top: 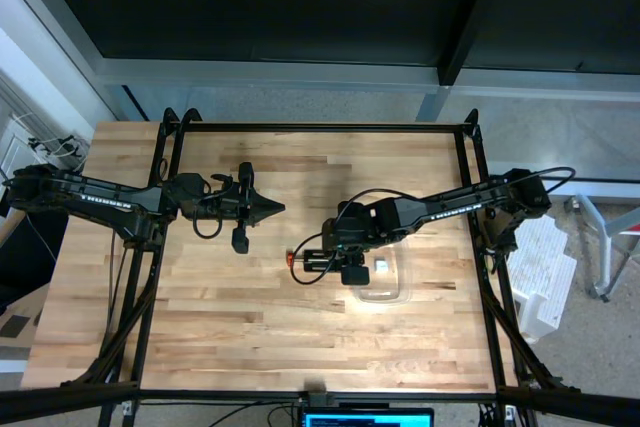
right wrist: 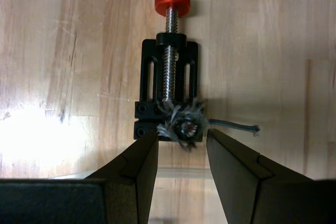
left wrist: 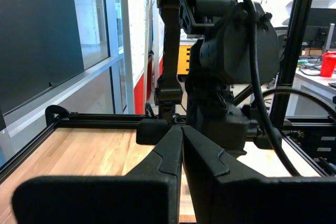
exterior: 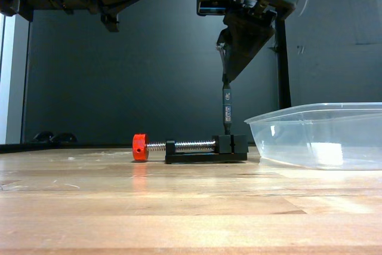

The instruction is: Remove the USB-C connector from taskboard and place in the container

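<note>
Tabletop [exterior: 179,219] fills the low view's foreground; beyond it the USB-C connector [exterior: 227,110] stands upright in the taskboard [exterior: 206,148] beside the container [exterior: 316,135], with the right gripper [exterior: 225,77] at its top. High view: the connector is hidden, and the left gripper [top: 278,209] hangs well apart. Wrist views: left jaws together; right jaws apart, straddling the connector's frayed top.

Wooden work table in a lab, dark panels behind.
The pale wood table top [top: 250,327] sits in a black metal frame [top: 320,128]; grey speckled floor [top: 560,137] lies beyond it, a dark wall panel [exterior: 119,76] stands behind, and tall windows [left wrist: 89,35] bring in daylight.
</note>
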Tool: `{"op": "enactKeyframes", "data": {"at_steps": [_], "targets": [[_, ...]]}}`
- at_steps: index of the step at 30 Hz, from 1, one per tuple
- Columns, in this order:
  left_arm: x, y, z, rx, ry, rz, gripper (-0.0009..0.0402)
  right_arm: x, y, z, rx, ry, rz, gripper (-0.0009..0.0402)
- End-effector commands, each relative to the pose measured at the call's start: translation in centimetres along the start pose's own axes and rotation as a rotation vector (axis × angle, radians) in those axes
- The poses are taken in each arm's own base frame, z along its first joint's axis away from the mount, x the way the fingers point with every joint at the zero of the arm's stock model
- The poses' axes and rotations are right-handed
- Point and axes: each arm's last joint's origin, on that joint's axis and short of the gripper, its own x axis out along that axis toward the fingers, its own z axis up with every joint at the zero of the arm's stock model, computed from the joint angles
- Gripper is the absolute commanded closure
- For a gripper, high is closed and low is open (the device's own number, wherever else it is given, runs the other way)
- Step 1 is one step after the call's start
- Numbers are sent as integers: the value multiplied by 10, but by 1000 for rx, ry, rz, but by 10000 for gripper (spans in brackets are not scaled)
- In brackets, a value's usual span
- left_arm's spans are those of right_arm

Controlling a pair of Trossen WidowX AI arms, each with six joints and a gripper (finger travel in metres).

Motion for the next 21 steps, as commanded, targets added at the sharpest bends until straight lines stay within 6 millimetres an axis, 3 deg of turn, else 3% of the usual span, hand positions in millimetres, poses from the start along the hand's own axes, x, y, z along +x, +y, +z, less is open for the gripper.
{"op": "enactKeyframes", "data": {"at_steps": [1, 21], "targets": [[0, 0, 0, 0, 0, 0, 393, 6, 2, 1, -5, 7, 1, 267], [0, 0, 0, 0, 0, 0, 393, 17, 7, 1, -15, 18, 3, 267]]}}
